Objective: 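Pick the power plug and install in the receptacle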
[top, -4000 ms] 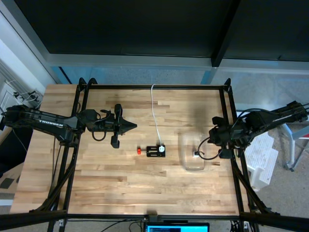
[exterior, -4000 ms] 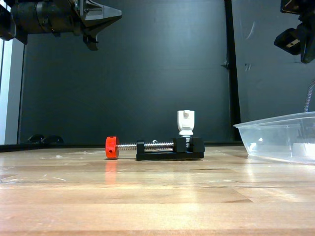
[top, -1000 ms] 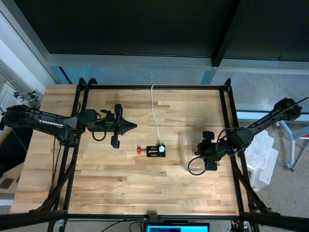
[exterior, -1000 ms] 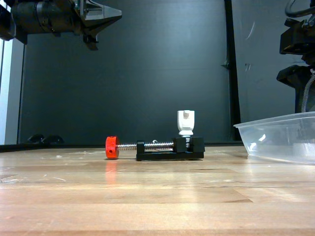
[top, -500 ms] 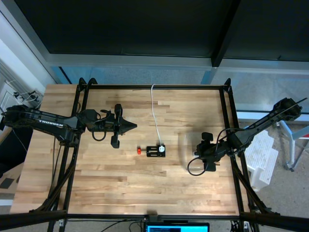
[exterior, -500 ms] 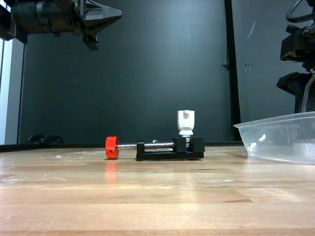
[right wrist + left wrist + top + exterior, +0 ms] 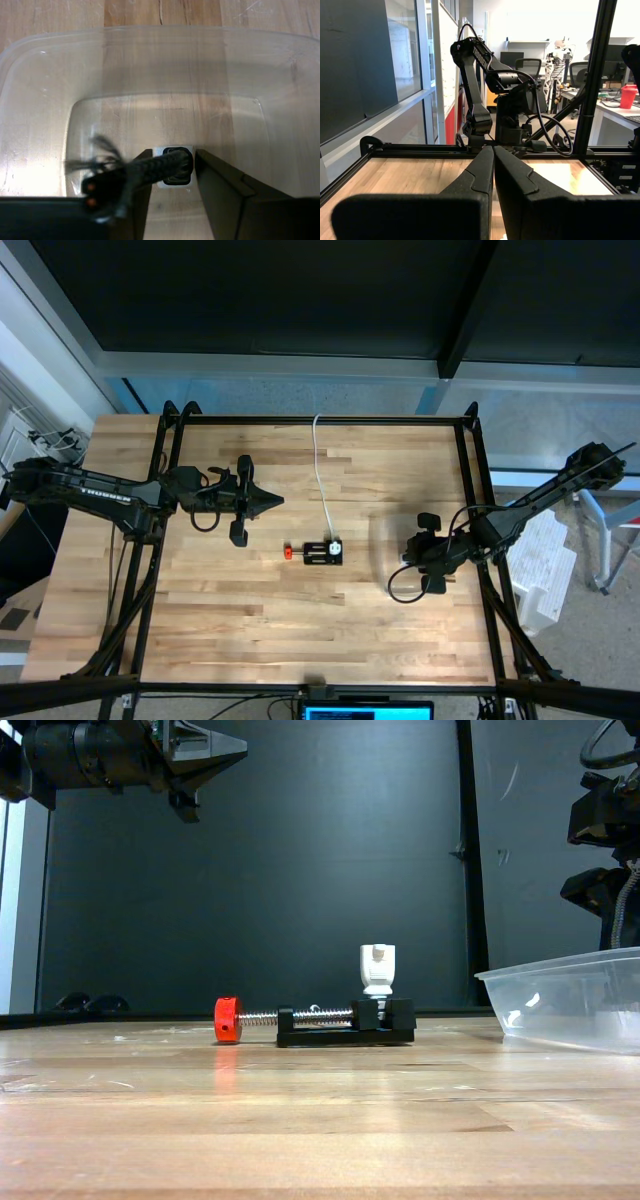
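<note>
The power plug (image 7: 181,172), a tiny black piece on a small white base, lies on the floor of the clear tray (image 7: 40,100). My right gripper (image 7: 173,155) reaches down into that tray, and its fingers (image 7: 220,190) press against both sides of the plug. A blurred black cord crosses in front of it. From above, the right gripper (image 7: 409,559) is over the tray (image 7: 385,585). The white receptacle (image 7: 335,547) stands upright in the black vise (image 7: 345,1020) with the red-orange knob (image 7: 228,1019). My left gripper (image 7: 268,502) hangs shut, high and left of the vise.
The receptacle's white cable (image 7: 322,475) runs to the table's far edge. A black frame rail (image 7: 320,421) borders the work area. The tray (image 7: 570,1000) sits right of the vise, with bare wood between them.
Compared with 4 s ago, the right arm has come down and leftward into the tray. Over the last second it only edged slightly left. The left arm has not moved.
</note>
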Controlling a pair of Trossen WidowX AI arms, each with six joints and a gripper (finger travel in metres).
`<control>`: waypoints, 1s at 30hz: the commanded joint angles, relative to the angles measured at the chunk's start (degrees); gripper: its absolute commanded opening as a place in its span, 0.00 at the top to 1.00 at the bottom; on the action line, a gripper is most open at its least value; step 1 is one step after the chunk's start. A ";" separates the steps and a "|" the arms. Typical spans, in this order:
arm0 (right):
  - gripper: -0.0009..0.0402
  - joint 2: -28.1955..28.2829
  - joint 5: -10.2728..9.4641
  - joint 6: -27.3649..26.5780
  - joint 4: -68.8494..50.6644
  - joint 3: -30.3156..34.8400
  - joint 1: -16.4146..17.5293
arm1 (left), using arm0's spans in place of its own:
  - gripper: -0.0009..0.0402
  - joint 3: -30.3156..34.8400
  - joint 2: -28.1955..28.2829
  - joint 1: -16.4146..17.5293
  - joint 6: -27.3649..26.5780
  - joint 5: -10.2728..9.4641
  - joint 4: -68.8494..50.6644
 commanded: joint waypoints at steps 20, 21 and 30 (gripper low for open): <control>0.98 -3.63 0.22 0.24 -3.87 1.01 -0.11 | 0.98 0.02 0.02 0.00 0.00 0.02 0.02; 0.98 -4.02 0.22 0.24 -3.93 1.01 -0.11 | 0.98 0.02 0.02 0.02 0.02 0.02 0.02; 0.98 -7.41 0.44 -0.22 -5.68 1.79 -0.26 | 0.98 0.02 0.02 0.02 0.02 0.02 0.02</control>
